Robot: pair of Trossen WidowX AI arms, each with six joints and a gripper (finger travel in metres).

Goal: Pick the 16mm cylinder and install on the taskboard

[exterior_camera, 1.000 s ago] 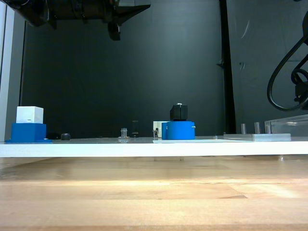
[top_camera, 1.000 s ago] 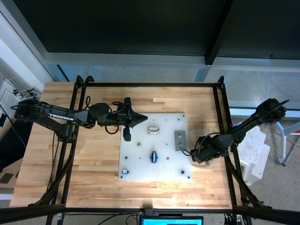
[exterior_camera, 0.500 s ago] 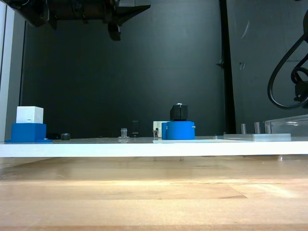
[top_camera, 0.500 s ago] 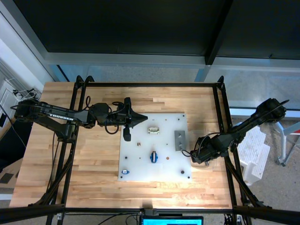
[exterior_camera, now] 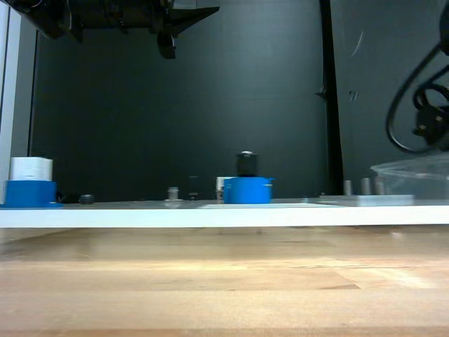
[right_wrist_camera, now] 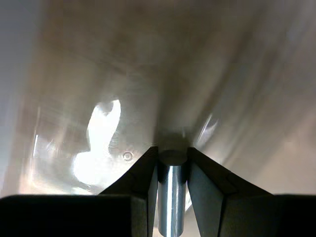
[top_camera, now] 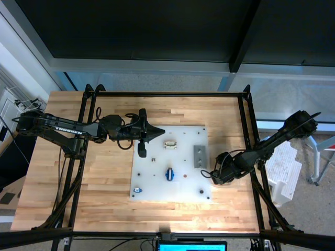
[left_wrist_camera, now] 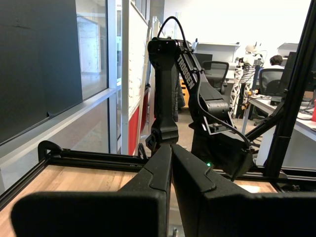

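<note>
Right arm [left_wrist_camera: 183, 63] lettering, seemingly "TROSSEN".

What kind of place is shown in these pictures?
Probably a robotics lab in an office: wooden table, taskboard, office chairs behind. Left gripper hangs shut over the taskboard's far edge; right gripper, at its right edge, holds the cylinder.

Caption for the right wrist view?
Right gripper shut on the 16mm cylinder over the clear tray; left gripper, out of frame, hangs above the taskboard.
</note>
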